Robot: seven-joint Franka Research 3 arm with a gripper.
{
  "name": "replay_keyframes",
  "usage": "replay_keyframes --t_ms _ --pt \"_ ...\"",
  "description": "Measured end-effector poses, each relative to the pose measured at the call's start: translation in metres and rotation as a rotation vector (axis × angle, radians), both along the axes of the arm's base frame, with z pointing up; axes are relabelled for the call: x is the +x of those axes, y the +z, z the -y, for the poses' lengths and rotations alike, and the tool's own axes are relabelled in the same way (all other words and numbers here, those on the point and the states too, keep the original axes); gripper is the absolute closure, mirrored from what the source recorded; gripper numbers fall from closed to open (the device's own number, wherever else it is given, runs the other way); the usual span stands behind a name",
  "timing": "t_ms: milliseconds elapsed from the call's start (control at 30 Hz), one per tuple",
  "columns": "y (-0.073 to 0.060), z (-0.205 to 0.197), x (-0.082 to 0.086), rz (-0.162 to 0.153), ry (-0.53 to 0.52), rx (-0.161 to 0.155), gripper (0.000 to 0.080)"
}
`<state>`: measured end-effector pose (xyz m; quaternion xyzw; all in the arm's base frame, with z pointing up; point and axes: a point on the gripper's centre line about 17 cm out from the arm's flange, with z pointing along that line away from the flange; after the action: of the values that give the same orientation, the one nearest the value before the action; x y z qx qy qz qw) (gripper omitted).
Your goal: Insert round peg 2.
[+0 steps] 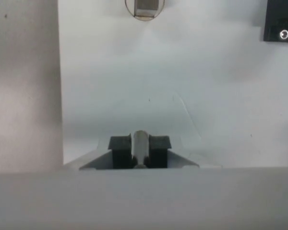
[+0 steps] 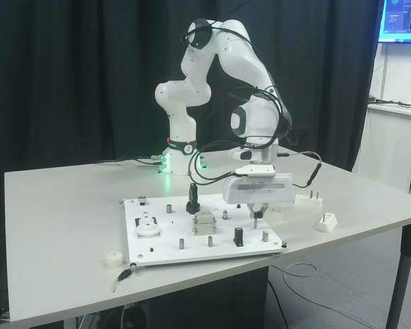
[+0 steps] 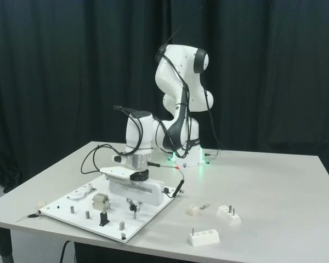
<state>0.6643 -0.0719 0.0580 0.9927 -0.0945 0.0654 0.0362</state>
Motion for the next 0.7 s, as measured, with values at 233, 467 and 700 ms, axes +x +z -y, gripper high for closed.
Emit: replay_keyframes --t_ms 233,467,700 --pt "-0.0031 0.0003 0.0021 0.005 0.005 -0.004 0.0732" --pt "-0.0031 0.0016 0.0017 0.0 0.03 -0.01 0.0732" --pt "0.0012 0.0031 -0.0022 -0.022 0.039 -0.01 0.0573"
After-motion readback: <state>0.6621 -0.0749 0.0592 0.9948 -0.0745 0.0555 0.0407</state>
